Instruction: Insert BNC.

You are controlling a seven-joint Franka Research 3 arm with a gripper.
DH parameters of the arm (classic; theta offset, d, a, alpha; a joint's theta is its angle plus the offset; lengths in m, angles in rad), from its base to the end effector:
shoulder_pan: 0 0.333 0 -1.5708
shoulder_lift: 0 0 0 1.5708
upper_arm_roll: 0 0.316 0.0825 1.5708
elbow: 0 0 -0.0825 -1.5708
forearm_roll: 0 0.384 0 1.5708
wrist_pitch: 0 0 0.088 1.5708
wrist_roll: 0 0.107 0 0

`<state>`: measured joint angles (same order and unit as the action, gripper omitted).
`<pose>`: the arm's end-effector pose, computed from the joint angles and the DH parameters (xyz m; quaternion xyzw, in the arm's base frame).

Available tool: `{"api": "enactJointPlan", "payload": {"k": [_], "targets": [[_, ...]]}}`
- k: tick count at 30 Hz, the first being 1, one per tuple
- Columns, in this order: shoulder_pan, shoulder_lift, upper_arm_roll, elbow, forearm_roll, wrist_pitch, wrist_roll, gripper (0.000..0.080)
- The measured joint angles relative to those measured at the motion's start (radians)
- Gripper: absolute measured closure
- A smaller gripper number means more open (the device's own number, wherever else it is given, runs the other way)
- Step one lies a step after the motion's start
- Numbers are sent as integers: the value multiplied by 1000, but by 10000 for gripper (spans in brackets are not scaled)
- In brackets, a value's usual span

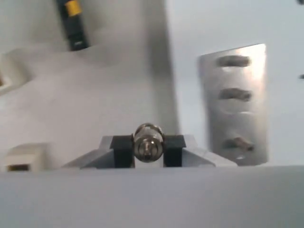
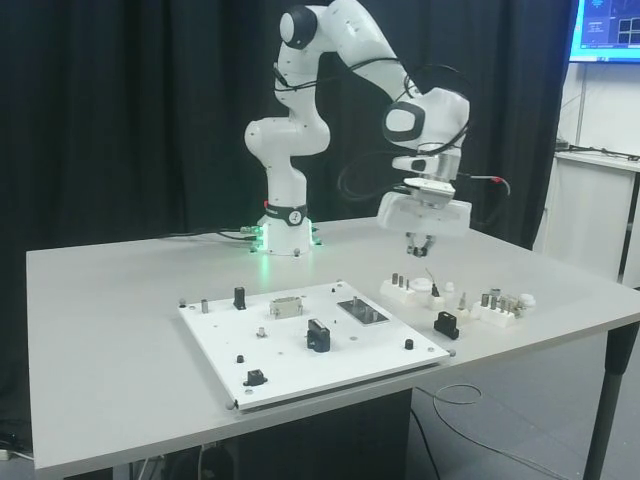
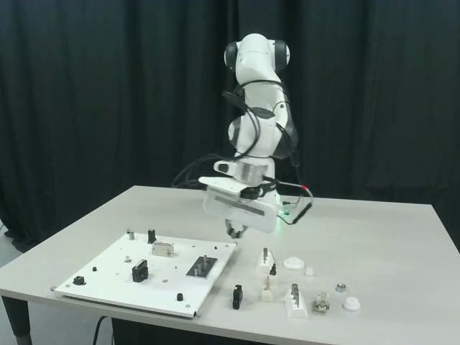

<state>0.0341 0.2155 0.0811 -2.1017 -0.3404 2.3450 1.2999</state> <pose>0.5745 0.0606 0.3203 0.8831 -0.4549 0.0856 0.0771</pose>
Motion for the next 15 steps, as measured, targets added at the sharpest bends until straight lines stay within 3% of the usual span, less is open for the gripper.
{"api": "enactJointPlan", "payload": {"k": [15], "targets": [[-127, -4, -3, 0, 1, -9, -81, 677]]}}
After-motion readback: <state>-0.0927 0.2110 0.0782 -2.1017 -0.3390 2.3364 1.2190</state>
